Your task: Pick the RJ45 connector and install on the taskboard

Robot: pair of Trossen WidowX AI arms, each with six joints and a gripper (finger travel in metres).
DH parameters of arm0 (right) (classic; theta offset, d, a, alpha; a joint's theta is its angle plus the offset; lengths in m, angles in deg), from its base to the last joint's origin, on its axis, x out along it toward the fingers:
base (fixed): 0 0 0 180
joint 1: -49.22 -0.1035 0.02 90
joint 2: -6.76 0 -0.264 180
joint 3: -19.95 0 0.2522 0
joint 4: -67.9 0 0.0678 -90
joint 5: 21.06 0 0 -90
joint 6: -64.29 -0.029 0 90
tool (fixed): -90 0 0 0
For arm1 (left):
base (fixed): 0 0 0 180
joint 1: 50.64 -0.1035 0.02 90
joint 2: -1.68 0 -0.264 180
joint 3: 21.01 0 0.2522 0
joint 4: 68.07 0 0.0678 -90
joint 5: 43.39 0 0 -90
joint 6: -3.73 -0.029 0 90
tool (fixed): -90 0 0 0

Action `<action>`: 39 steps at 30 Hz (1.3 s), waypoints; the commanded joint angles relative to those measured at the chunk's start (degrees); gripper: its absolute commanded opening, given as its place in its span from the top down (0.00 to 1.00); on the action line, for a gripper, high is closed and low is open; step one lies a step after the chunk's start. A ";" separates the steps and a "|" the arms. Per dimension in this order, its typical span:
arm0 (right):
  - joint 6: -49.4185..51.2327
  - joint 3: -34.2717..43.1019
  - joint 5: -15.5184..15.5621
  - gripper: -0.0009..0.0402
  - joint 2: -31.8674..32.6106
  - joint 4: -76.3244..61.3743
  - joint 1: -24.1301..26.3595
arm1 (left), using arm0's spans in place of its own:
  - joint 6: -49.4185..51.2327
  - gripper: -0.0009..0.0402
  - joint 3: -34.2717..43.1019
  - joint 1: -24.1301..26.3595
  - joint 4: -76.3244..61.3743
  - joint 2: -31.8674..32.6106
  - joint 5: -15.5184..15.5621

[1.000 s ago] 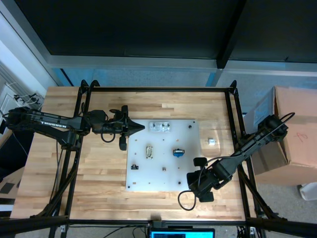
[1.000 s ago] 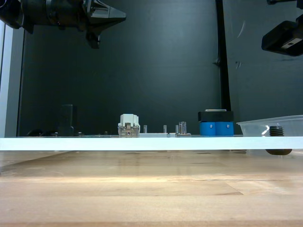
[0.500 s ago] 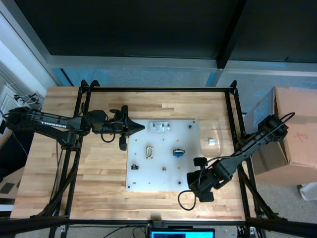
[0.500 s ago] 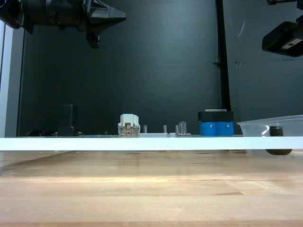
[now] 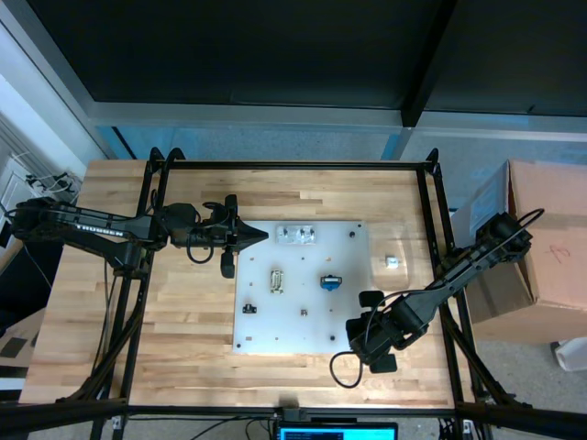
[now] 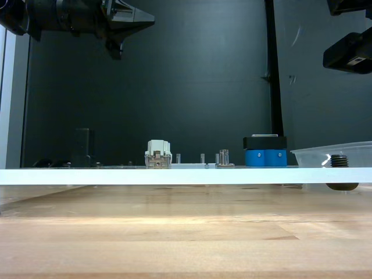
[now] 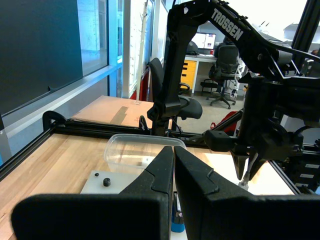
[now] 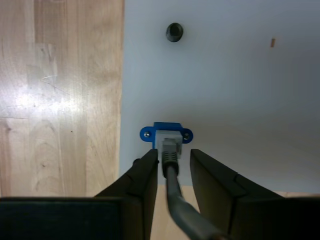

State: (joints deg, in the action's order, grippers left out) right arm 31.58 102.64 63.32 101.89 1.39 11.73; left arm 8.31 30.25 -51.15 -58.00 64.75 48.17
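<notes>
The RJ45 connector [image 8: 170, 148] is not held. In the right wrist view its clear plug end sits in the mouth of a blue socket mount [image 8: 148, 134] on the white taskboard [image 8: 240, 90], close to the board's edge beside the wooden bench [image 8: 60, 100]. How deep it is in cannot be told. Its grey cable [image 8: 176, 192] runs back from the plug between the fingers.

The right claw [image 8: 173, 153] straddles the plug with its fingers [image 8: 145, 180] apart. One lies close against the cable and the other stands clear of it with a visible gap. In the high view this claw [image 5: 359, 341] is at the lower right corner of the taskboard [image 5: 303, 330], and the cable's loop [image 5: 337, 374] lies on the bench [image 5: 183, 312] just below it.

The left claw [image 5: 261, 236] is left of centre in the high view, over the board's upper left edge and pointing right. In the low view it hangs high in the upper left of the frame [image 6: 148, 22], well above the board. The left wrist view shows its fingers [image 7: 160, 172] pressed together with nothing between them.

Mid-board stand a blue block [image 5: 330, 282] and a white socket [image 5: 276, 280]. A clear plastic tray [image 6: 334, 152] sits at the right of the low view.
</notes>
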 commanded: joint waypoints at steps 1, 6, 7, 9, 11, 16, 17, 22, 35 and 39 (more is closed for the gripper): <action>-0.07 0.33 -0.33 0.69 -1.20 0.02 0.00 | 0.00 0.98 0.00 -0.02 0.02 0.02 -0.02; -0.04 0.33 -0.17 0.64 -3.08 -2.95 -0.04 | 0.00 0.98 0.00 0.00 0.02 0.02 -0.02; -0.07 0.33 -0.17 0.63 -3.65 -3.54 -0.07 | 0.00 0.98 0.00 -0.02 0.00 0.02 -0.02; -0.07 0.33 -0.20 0.61 -4.87 -4.15 -0.13 | 0.00 0.98 0.00 0.00 0.00 0.02 -0.02; -0.04 0.33 -0.24 0.60 -5.99 -4.17 -0.15 | 0.00 0.98 0.00 0.00 0.00 0.02 -0.02; -0.04 0.33 -0.26 0.60 -7.37 -4.24 -0.15 | 0.00 0.98 0.00 0.00 0.00 0.02 -0.02; -0.04 0.33 -0.26 0.60 -7.39 -4.24 -0.15 | 0.00 0.98 0.00 -0.02 0.00 0.02 -0.02; 0.02 0.33 -0.26 0.60 -7.41 -4.24 -0.15 | 0.00 0.98 0.00 -0.02 0.00 0.02 -0.02; 7.76 -0.02 -5.66 0.74 -17.40 -3.54 7.98 | 0.00 0.98 0.00 -0.02 0.00 0.02 -0.02; 11.72 -0.46 -7.10 0.81 -21.46 0.70 13.53 | 0.00 0.98 0.00 0.00 0.02 0.02 -0.02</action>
State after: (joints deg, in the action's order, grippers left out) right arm 41.85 102.48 56.28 81.69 0.25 23.62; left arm 8.31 30.23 -51.15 -57.98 64.77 48.15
